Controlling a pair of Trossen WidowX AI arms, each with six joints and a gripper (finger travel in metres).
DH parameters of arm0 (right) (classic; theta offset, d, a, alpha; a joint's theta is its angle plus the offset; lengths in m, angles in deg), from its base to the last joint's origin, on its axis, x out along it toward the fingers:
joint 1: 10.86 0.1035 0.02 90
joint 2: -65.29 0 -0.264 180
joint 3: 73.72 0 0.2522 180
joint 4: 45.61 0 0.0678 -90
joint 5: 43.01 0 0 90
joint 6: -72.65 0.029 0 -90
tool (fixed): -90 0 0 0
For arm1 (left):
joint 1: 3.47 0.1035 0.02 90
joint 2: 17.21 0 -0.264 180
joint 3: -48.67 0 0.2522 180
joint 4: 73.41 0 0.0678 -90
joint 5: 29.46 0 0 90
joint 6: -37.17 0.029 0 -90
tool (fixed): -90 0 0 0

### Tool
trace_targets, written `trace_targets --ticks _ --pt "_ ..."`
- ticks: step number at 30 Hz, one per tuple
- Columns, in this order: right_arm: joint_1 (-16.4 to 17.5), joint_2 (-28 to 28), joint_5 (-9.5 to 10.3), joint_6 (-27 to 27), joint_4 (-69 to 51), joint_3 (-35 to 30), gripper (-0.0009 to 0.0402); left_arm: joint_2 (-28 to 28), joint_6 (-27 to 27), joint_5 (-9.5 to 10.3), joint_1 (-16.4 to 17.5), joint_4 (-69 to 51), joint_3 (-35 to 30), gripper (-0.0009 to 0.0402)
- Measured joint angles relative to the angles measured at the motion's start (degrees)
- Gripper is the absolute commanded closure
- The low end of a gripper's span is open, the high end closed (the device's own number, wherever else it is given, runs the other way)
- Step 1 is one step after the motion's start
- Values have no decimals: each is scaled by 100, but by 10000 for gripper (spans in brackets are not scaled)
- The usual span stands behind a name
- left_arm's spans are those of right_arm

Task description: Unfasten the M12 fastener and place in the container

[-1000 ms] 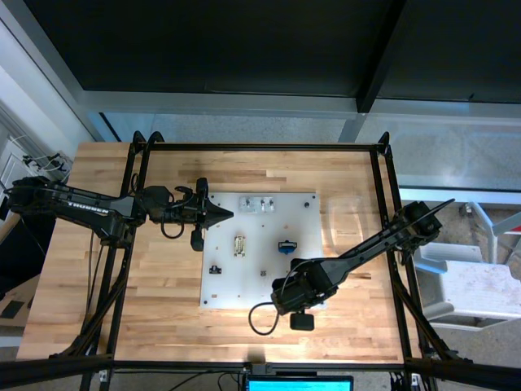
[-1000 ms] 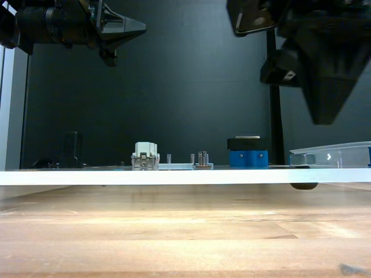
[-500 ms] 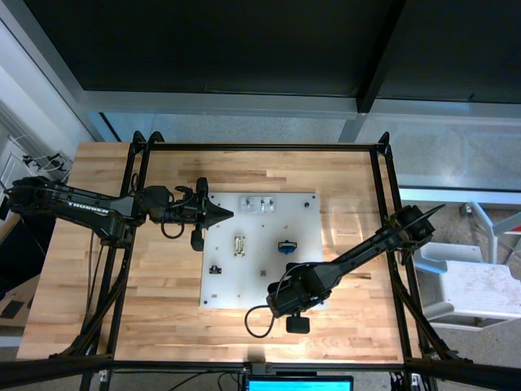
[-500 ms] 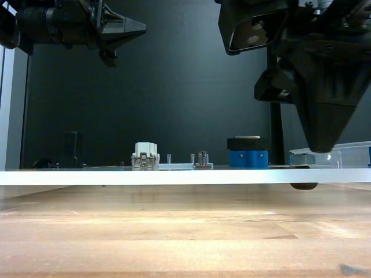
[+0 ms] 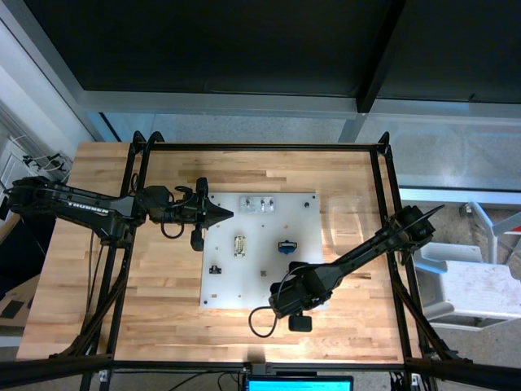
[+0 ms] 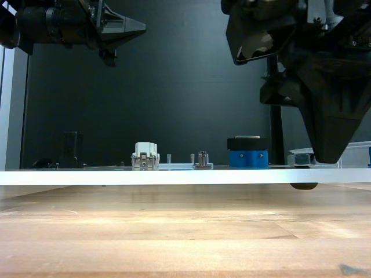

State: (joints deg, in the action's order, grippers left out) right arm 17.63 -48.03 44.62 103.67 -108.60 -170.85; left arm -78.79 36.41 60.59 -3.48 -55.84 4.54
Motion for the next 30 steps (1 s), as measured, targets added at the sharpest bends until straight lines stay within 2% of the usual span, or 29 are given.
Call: trace_targets --ticks 10,11,12,14,15,17,18,21,23,30 --pt "-11 0 -46 -7 -11 0 393 0 -2 0 0 0 0 393" --pt "-13 0 -105 -24 -44 -2 393 0 -2 0 0 0 2 393" --pt "-13 4 -321 0 -122 -4 393 0 -2 2 0 0 0 393" --pt "0 52 -1082 260 -369 -7 393 0 0 0 0 0 0 393" --pt "-11 94 -1353 339 -498 -26 393 0 0 0 0 0 0 393" --pt "-26 186 -1637 361 -767 -103 393 0 0 0 0 0 0 393" --pt "-26 223 -1648 361 -835 -140 393 0 -2 0 0 -2 2 393" --pt "0 282 -1541 426 -962 -175 393 0 -2 0 0 -2 2 393" --pt "0 306 -1287 448 -988 -216 393 0 0 0 0 0 0 393" --pt "-7 339 -48 426 -540 -247 393 0 0 0 0 0 0 393"
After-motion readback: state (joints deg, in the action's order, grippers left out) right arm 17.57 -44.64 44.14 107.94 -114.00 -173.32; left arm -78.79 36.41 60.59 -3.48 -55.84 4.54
